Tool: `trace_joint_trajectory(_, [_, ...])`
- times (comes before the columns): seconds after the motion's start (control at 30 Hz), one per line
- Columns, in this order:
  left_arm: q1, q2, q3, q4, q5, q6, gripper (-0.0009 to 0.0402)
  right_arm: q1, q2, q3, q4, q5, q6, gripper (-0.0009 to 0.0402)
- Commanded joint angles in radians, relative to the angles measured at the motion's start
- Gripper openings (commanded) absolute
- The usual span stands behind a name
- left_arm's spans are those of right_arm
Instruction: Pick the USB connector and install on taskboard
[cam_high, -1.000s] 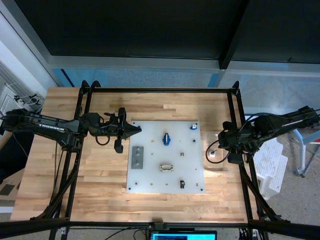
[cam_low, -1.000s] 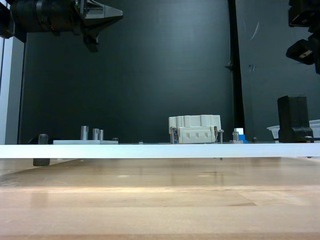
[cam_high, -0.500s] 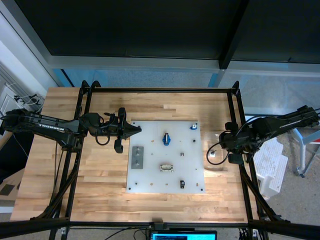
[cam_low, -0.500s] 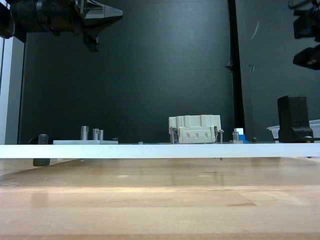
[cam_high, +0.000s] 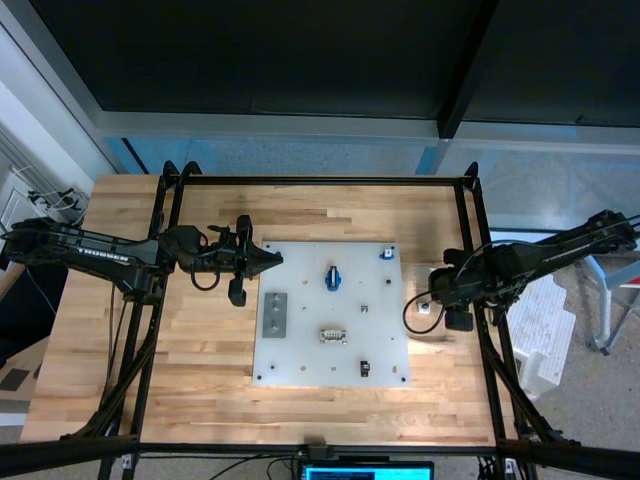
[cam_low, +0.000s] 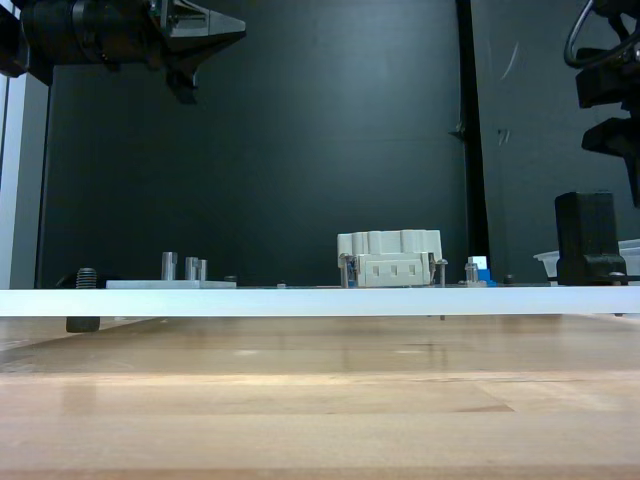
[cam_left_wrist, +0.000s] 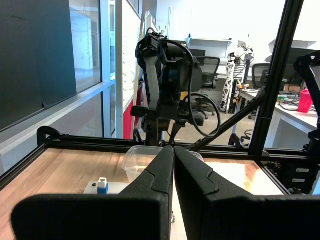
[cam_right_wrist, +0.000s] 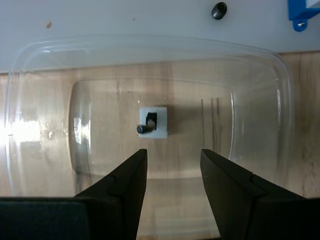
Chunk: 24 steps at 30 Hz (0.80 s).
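Observation:
In the right wrist view the USB connector, a tiny black plug, lies against a small white cube on the floor of a clear plastic tray. My right gripper hangs open above the tray, its fingers straddling a spot just short of the plug, touching nothing. The taskboard, a white square plate, lies mid-table, its edge bordering the tray. My left gripper hovers shut and empty over the board's left edge, with its fingertips pressed together.
On the board stand a grey block, a blue part, a metal multi-pin connector and a black socket. The tray sits on bare wood right of the board. A black frame rings the table.
My right arm has swung a little toward the board, bringing its gripper over the tray. The left arm has not moved.

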<state>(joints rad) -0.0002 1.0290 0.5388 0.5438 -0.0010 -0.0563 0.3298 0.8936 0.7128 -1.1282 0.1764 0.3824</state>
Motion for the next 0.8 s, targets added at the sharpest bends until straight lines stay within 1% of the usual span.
trace_joint_trajectory(0.03, [0.000, 0.000, 0.000, 0.000, 0.000, 0.000, 0.0000, 0.002, 0.029, 0.000, 0.009, -0.001, 0.013, 0.0152])
trace_joint_trajectory(0.1, [0.000, 0.000, 0.000, 0.000, 0.000, 0.000, 0.0000, 0.003, 0.047, 0.000, 0.023, -0.005, 0.021, 0.0152])
trace_joint_trajectory(0.13, [0.000, 0.000, 0.000, 0.000, 0.000, 0.000, 0.0000, 0.005, 0.056, 0.000, 0.029, -0.012, 0.021, 0.0152])
trace_joint_trajectory(0.4, [0.000, 0.000, 0.000, 0.000, 0.000, 0.000, 0.0000, 0.007, 0.108, -0.002, 0.068, -0.011, 0.029, 0.0152])
trace_joint_trajectory(0.43, [0.000, 0.000, 0.000, 0.000, 0.000, 0.000, 0.0000, 0.007, 0.116, -0.003, 0.075, -0.008, 0.029, 0.0151])
trace_joint_trajectory(0.5, [0.000, 0.000, 0.000, 0.000, 0.000, 0.000, 0.0000, 0.008, 0.130, -0.004, 0.077, 0.018, 0.029, 0.0150])
trace_joint_trajectory(0.57, [0.000, 0.000, 0.000, 0.000, 0.000, 0.000, 0.0000, 0.009, 0.139, -0.006, 0.084, 0.019, 0.029, 0.0151])
trace_joint_trajectory(0.8, [0.000, 0.000, 0.000, 0.000, 0.000, 0.000, 0.0000, 0.009, 0.172, -0.028, 0.120, 0.005, 0.029, 0.0148])
